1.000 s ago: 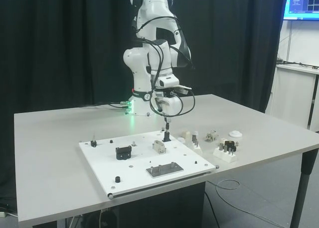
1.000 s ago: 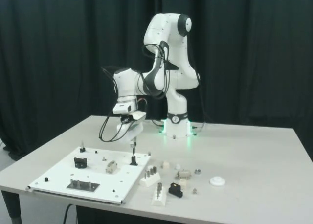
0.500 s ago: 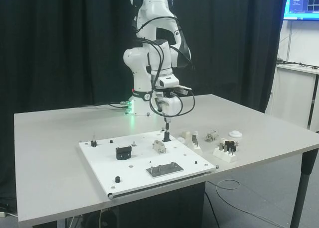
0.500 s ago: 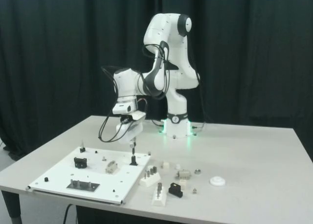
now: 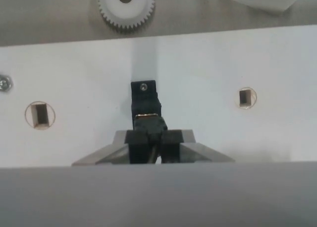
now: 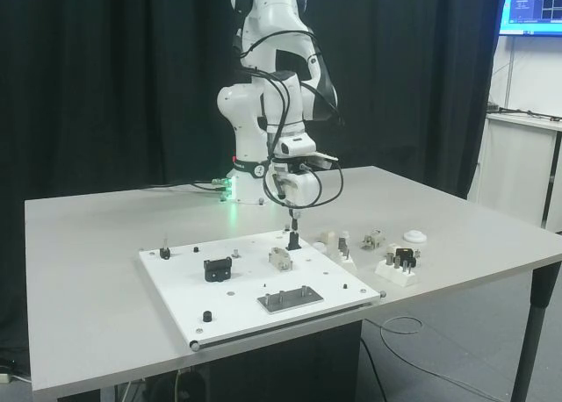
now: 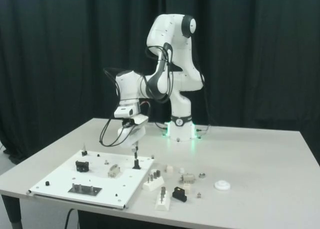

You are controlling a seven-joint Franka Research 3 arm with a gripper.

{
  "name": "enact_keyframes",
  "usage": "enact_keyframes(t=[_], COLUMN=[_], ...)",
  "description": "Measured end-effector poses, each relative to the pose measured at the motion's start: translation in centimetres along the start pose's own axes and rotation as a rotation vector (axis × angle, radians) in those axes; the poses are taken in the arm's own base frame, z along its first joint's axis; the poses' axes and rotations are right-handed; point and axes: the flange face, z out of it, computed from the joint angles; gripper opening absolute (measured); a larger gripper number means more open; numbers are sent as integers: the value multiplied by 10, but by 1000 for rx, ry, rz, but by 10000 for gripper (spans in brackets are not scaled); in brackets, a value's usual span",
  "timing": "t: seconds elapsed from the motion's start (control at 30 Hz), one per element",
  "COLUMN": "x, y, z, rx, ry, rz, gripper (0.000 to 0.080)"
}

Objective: Insert USB.

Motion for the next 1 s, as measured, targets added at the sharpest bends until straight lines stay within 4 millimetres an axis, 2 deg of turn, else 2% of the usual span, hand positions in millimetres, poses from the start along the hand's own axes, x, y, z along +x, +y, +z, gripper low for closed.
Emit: enact_keyframes(t=[1.0], x=[1], y=[-2], z=[6], rx=[12], ry=[-12], rz=[10], gripper=[47])
